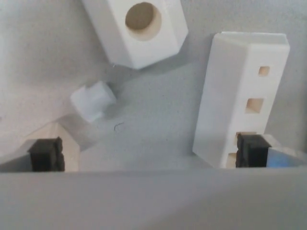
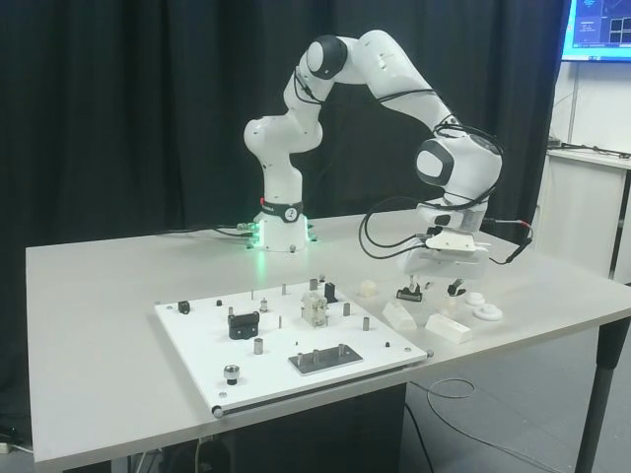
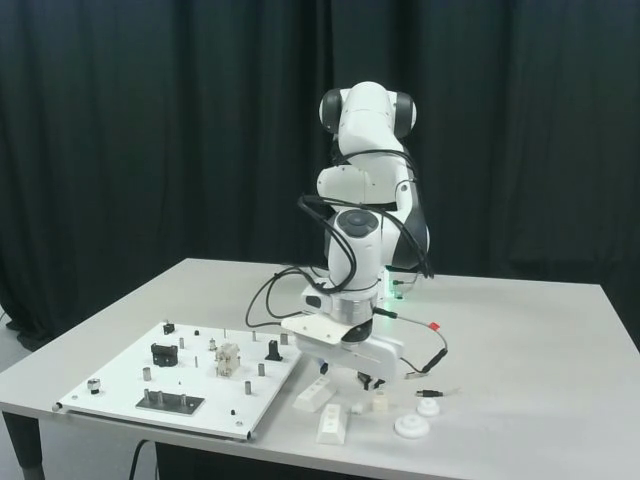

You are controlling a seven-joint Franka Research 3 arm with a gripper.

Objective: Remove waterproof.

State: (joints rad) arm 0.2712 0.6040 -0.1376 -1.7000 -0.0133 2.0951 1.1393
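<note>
Under gripper [image 1: 148, 153]: bare grey table [image 1: 153, 120].
Obstacles: long block [image 1: 240, 96], holed block [image 1: 139, 28], small white piece [image 1: 92, 100].

Grey table [image 2: 99, 296] carries white board [image 2: 197, 340], loose white blocks [image 2: 449, 327], arm base [image 2: 281, 235].

You have the board [image 2: 286, 340] at the table's [image 2: 99, 286] near left, with loose blocks [image 2: 449, 326] to its right, beneath the gripper [image 2: 431, 292].
</note>
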